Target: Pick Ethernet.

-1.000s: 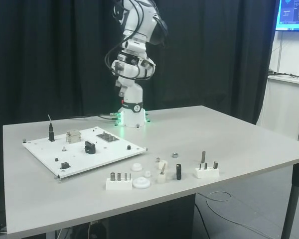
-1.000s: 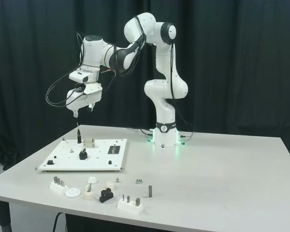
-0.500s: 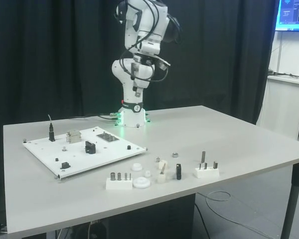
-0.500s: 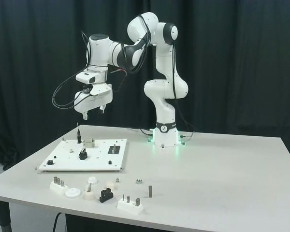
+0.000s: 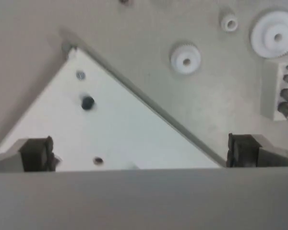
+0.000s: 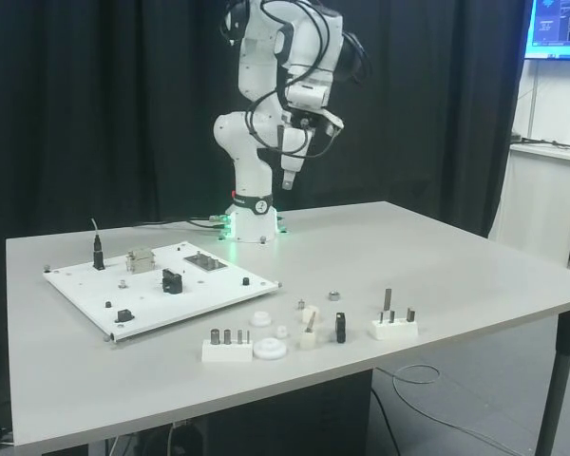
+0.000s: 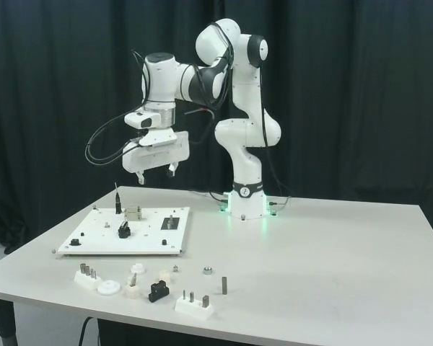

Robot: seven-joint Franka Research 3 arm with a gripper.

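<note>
My gripper [image 7: 156, 173] hangs open high above the table, empty, over the right corner of the white board [image 7: 148, 234]. The wrist view shows its fingertips [image 5: 36, 154] wide apart, with that board corner [image 5: 120, 129] below my gripper [image 5: 139, 152]. From the first room view my gripper [image 6: 290, 180] is in front of the arm's base. A black plug with a thin wire [image 6: 98, 255] stands upright at the board's far left corner [image 7: 117, 204], beside a grey socket block [image 6: 139, 258]. The plug is outside the wrist view.
On the white board [image 6: 209, 285] sit black parts [image 6: 172, 281] and a grey plate [image 6: 204, 259]. In front of it on the table lie white gears [image 6: 269, 350], a peg holder [image 6: 226, 348], a black connector [image 6: 340, 327], a nut [image 6: 332, 295] and a second peg holder [image 6: 395, 327].
The arm has swung from above the board's far left side towards its right corner, and the gripper has come a little lower. It has stayed open and empty.
</note>
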